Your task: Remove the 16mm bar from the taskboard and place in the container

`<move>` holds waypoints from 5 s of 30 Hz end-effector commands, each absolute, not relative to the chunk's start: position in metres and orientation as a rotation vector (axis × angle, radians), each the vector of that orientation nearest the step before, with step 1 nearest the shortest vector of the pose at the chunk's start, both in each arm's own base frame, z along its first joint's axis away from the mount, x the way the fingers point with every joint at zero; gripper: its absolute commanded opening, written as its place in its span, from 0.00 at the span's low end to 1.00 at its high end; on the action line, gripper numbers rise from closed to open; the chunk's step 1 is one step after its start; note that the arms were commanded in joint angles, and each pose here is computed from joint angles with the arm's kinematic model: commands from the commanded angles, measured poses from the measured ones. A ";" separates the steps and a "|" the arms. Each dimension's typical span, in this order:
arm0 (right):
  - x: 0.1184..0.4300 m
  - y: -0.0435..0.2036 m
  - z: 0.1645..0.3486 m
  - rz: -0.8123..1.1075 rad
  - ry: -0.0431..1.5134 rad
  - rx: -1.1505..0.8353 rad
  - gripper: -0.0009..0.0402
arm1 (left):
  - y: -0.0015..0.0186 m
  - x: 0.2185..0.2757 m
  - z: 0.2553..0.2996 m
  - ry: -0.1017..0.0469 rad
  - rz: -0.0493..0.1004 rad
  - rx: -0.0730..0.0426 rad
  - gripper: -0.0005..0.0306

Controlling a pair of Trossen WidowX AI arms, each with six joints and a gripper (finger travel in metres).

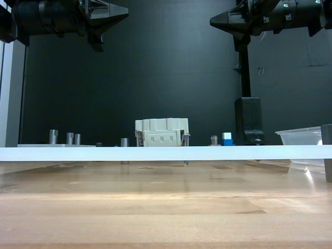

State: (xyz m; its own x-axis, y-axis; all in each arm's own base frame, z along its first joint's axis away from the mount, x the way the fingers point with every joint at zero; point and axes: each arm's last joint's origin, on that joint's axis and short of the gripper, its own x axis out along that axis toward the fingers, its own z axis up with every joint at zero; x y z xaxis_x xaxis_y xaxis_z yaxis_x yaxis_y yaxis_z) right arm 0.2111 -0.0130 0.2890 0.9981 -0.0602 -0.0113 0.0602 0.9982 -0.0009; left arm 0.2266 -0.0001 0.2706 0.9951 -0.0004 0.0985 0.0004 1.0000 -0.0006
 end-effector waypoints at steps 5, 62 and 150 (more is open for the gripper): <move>0.211 -0.013 0.288 -0.060 0.020 0.000 0.03 | 0.0000 0.2267 0.2707 -0.099 0.000 -0.001 0.02; 0.268 0.134 0.290 0.160 1.293 0.007 0.35 | 0.0000 0.2266 0.2708 -0.099 0.000 -0.001 0.02; 0.324 0.190 0.189 -0.031 1.325 0.064 0.02 | 0.0000 0.2267 0.2708 -0.099 0.000 0.000 0.02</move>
